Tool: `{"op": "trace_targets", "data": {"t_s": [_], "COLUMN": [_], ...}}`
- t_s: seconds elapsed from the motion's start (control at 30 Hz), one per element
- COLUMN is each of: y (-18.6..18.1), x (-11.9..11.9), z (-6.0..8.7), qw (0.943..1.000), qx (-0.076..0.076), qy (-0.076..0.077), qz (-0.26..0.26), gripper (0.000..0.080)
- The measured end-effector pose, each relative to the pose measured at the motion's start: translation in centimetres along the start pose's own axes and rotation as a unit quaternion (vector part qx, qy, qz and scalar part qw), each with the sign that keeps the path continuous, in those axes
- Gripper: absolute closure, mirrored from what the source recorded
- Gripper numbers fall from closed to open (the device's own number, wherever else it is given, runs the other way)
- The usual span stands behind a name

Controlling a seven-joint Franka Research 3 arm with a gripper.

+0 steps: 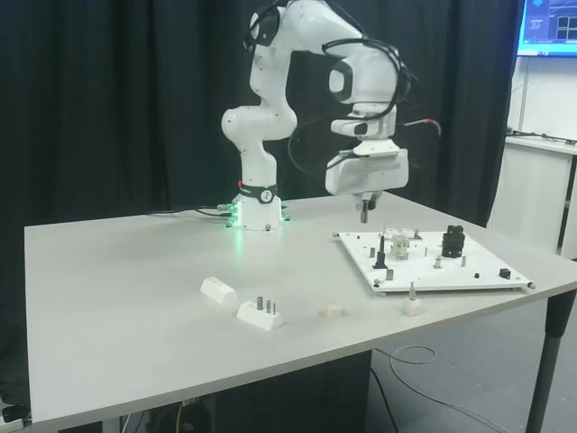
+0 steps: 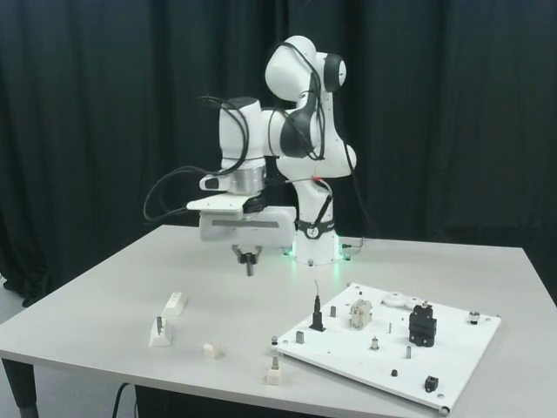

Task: Insert round peg 4.

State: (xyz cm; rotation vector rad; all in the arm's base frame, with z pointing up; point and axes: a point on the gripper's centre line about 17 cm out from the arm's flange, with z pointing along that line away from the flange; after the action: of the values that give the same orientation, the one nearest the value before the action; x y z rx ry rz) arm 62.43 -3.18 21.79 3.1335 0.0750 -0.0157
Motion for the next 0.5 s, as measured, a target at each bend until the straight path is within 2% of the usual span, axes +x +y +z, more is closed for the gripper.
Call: {"op": "trace_targets", "data": {"t_s": [0.27,0.5], "y": [-2.8,-5.2], "x": [-0.4,-1.1], "z": [-1.3,-1.9], "qw": [0.9992,0.9994], "qx": [-0.007,-0.005], "qy": [-0.001,-0.006], "qz": [0.04,0.034], "gripper": [0.065,0.065]}}
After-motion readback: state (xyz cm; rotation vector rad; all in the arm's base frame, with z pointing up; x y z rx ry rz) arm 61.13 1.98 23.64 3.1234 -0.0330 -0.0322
